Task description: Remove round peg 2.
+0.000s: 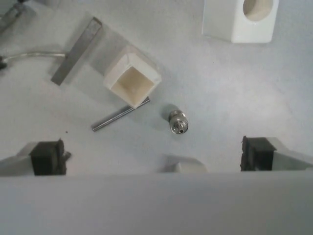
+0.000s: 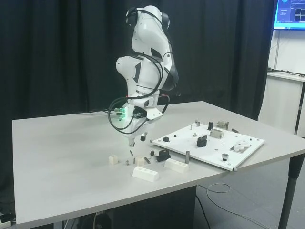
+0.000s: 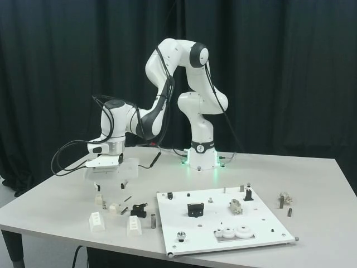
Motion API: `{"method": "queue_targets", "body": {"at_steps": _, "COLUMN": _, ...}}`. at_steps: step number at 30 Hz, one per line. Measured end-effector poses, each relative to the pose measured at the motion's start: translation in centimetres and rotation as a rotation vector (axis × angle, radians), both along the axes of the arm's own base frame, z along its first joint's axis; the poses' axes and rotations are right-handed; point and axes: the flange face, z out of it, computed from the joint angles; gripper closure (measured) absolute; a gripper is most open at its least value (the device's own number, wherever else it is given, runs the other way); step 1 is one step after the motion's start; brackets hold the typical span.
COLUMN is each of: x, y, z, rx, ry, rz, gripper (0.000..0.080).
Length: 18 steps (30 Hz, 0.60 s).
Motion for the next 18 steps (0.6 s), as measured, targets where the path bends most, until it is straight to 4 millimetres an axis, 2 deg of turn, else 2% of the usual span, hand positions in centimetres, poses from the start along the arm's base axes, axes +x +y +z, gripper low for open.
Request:
{"method": "queue_targets", "body": {"at_steps": 11, "x": 0.2, "y": 0.9, "z": 0.0, "rx": 0.033, "ry": 0.017, "rz": -0.023, "gripper": 0.0003}}
{"method": "queue_targets", "body": {"at_steps": 18, "x": 0.3, "y": 2.9, "z": -0.2, "rx": 0.094, "ry": 0.045, "rz": -0.047, "gripper": 0.0003}}
